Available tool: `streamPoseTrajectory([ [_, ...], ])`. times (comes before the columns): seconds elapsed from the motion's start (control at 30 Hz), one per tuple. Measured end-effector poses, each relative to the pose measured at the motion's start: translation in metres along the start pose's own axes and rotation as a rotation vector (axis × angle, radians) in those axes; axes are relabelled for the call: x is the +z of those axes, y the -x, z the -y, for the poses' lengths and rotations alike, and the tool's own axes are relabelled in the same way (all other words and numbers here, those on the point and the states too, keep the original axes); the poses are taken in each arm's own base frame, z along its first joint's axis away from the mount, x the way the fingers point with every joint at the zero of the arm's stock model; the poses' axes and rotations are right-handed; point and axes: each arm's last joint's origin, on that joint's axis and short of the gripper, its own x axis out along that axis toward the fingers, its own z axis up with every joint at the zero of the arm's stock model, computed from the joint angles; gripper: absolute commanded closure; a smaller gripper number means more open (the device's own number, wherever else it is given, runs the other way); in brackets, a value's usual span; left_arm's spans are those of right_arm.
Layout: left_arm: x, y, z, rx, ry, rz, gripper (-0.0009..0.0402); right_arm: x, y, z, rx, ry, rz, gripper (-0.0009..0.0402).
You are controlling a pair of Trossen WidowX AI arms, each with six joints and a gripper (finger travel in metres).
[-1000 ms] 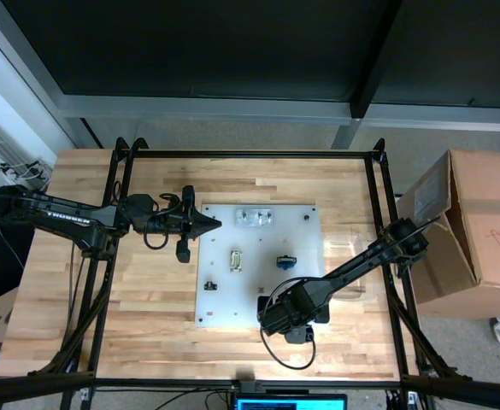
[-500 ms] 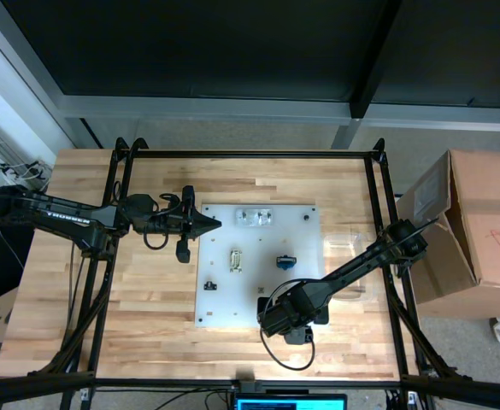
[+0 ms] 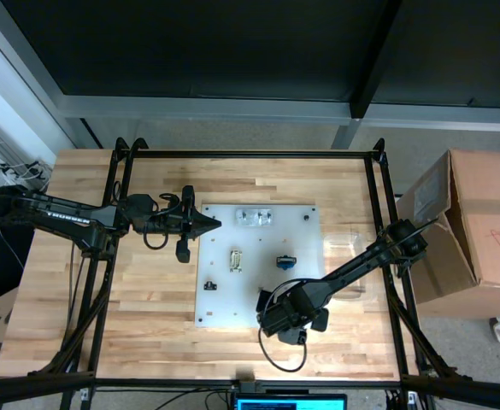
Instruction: Pick the M12 nut and place it on its threads and fasten
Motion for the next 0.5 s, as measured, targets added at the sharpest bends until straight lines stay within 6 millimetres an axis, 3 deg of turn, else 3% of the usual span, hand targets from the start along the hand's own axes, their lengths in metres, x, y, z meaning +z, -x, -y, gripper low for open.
streamPoseTrajectory([
  [0.2, 0.0001, 0.0, 0.0, 0.0, 0.0, 0.0, 0.0393, 0.0004, -0.0002, 0.0011, -0.006, -0.279, 0.009, 0.0393],
  [0.5, 0.0, 0.0, 0.0, 0.0, 0.0, 0.0, 0.0393, 0.0005, -0.0002, 0.0016, -0.008, -0.845, 0.013, 0.0393],
])
